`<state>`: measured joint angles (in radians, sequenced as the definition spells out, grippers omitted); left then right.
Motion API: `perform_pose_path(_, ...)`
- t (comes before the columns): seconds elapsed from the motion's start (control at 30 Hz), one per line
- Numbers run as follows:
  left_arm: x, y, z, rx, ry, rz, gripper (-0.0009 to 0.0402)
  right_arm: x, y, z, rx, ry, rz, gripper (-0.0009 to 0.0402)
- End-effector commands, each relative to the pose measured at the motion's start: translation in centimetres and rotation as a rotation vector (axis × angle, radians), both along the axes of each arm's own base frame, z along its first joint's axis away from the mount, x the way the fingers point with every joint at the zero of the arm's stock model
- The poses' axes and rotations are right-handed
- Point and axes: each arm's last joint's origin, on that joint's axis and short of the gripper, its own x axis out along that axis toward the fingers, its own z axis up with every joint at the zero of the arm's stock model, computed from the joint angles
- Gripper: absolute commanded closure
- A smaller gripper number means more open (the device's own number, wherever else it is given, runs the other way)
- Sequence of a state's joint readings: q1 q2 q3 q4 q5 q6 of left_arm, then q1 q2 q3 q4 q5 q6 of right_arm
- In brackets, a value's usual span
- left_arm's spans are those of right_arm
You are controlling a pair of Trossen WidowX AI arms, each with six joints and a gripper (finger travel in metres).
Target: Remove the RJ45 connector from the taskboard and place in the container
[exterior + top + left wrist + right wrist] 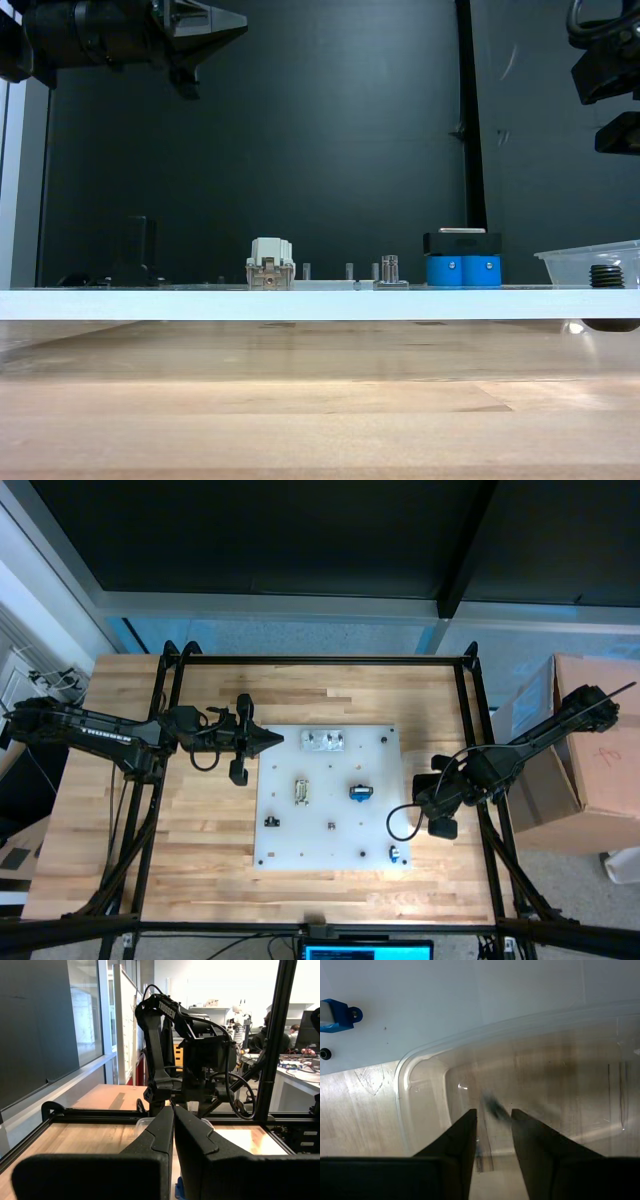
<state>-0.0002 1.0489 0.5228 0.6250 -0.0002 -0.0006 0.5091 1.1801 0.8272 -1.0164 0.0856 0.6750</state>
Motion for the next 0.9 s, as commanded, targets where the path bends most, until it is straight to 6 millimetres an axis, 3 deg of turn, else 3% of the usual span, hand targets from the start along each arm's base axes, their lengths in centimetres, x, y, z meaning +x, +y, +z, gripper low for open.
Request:
perform_pose_path(0.03, 0.0, 0.0, 0.0, 0.000, 0.000, 0.000, 0.0393, 0.0, -0.1, 0.0, -0.001, 0.003, -0.006, 0.0259)
perform_pose_path(0.33, 0.0, 0.0, 0.0, 0.000, 0.000, 0.000, 0.0393, 0.1, -0.2, 0.0, -0.001, 0.004, -0.011, 0.0199)
perform_pose_path(0.63, 0.0, 0.0, 0.0, 0.000, 0.000, 0.000, 0.0393, 0.0, -0.2, 0.1, 0.007, 0.003, -0.007, 0.0191)
perform_pose_path(0.9, 0.0, 0.0, 0.0, 0.000, 0.000, 0.000, 0.0393, 1.7, -1.5, 3.8, -0.009, -0.209, 0.074, 0.0219)
